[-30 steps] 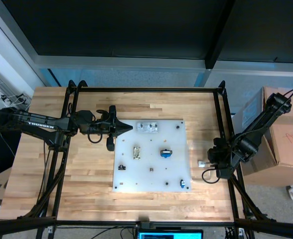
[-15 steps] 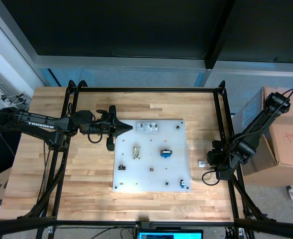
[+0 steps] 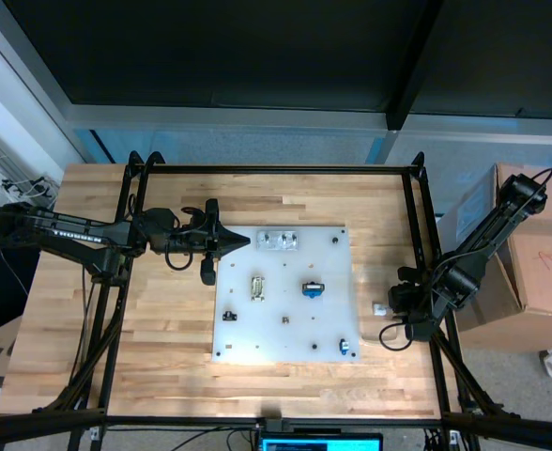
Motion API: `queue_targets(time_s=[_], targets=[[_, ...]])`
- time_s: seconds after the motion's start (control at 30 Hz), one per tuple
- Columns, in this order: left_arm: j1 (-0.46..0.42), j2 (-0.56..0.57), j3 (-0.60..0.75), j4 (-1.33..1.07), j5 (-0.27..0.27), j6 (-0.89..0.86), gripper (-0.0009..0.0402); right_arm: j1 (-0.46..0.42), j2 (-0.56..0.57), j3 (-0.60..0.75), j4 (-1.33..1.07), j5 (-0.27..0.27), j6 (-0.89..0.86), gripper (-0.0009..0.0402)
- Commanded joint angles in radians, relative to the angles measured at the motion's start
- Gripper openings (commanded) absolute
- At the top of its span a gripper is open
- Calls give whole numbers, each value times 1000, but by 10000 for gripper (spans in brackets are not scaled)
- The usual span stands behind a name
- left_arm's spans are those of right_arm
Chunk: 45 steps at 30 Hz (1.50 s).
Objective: Pick the RJ45 connector and install on the taskboard
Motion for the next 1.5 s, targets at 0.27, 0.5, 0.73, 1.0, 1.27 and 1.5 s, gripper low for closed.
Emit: queue_targets(time_s=[0.27, 0.5, 0.73, 1.0, 1.27, 1.5], targets=[[0, 0, 0, 0, 0, 0, 1, -2, -1, -2, 6, 1, 0, 71], [0, 0, 0, 0, 0, 0, 1, -9, -6, -2, 8, 1, 8, 4], [0, 0, 0, 0, 0, 0, 1, -25, -17, 21, -16, 0, 9, -1], [0, 0, 0, 0, 0, 0, 1, -61, 12, 170, -171, -108, -39, 0], [0, 0, 0, 0, 0, 0, 1, -170, 222, 383, -291, -280, -205, 0], [0, 0, 0, 0, 0, 0, 1, -259, 455, 586, -321, -249, -308, 0]])
